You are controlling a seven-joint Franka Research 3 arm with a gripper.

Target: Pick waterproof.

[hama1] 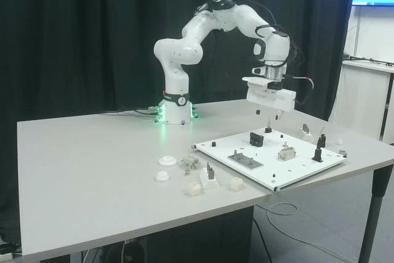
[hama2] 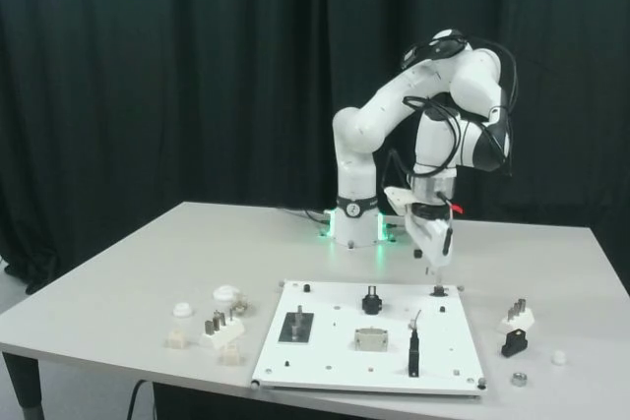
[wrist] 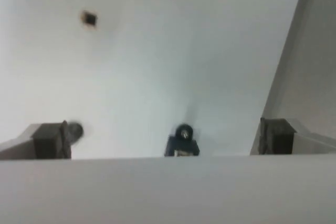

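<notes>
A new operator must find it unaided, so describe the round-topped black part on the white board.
Start at the white board lying on the grey table in front of the arm's base. Along its far edge, near the middle, stands the black part. Unlike the flat grey block just in front of it, it has a round knob-like top.

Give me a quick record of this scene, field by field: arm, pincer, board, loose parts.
arm: white, bolted on grey table, reaching over the board
pincer: open, holding nothing, above the board's far edge
board: white board carrying several small mounted parts
black part: round-topped black part on board, below the pincer
loose parts: small white pieces on the table beside the board
</notes>
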